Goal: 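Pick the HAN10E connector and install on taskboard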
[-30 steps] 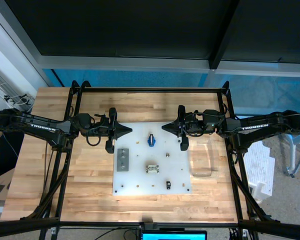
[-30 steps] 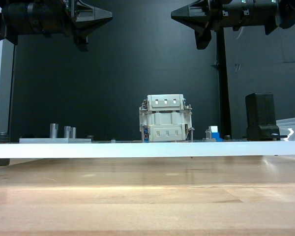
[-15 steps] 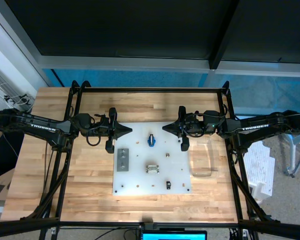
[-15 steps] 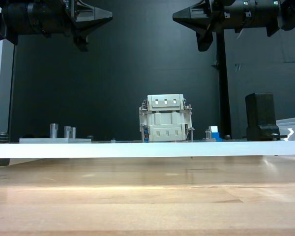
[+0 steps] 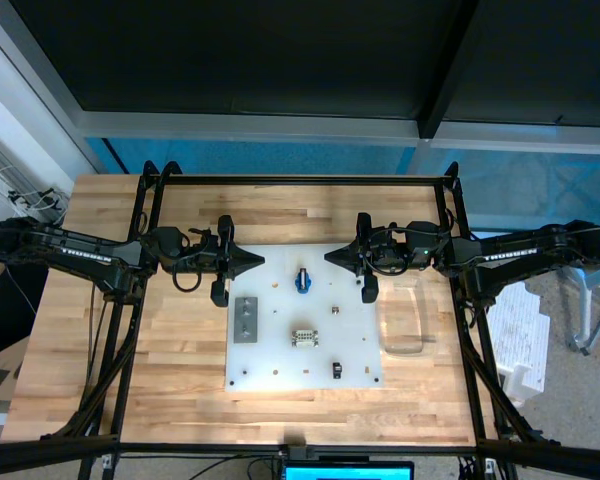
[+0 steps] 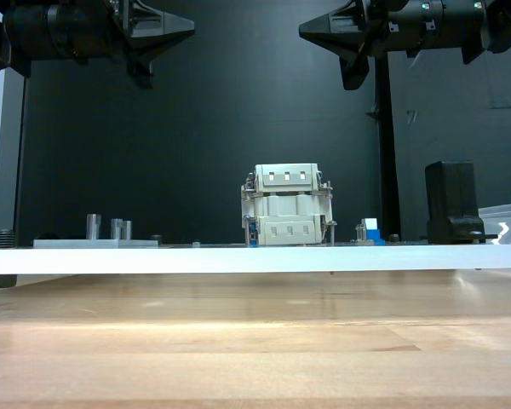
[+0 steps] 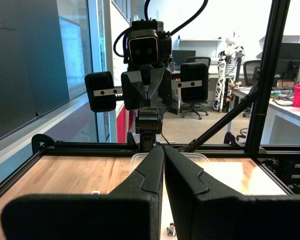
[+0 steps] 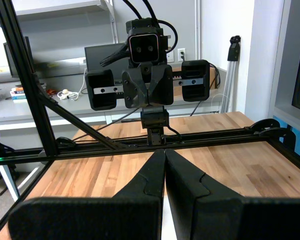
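So here's the setup: the HAN10E connector (image 5: 303, 338) is sitting on the taskboard (image 5: 270, 352), roughly mid-plate and a bit toward the near edge. In the low view it's standing upright, with the pale upper piece stacked squarely on a matching lower housing and metal hardware showing at both ends. Both grippers are hanging well apart from it.

The left gripper (image 5: 261, 259) is hovering high over the far left corner of the board, pointing inward at the other arm. In the left wrist view its fingers are pressing together with only a thin seam between them, and they aren't holding anything. The right gripper (image 5: 328, 256) is mirroring that over the far right part of the board. It's pointing back at the left one, with its fingers likewise pinched together and not holding anything. The two tips are facing each other across a gap, well above everything on the plate.

Other stuff on the board:
- The grey block (image 5: 246, 319) with holes is lying near the left edge, left of the connector.
- The blue part (image 5: 303, 279) is sitting farther back, behind the connector.
- A black fitting (image 5: 338, 371) is standing by the near edge, a little to the connector's right.

A clear plastic tray (image 5: 405, 318) is lying on the wooden table (image 5: 150, 340) just beside the board's right edge.
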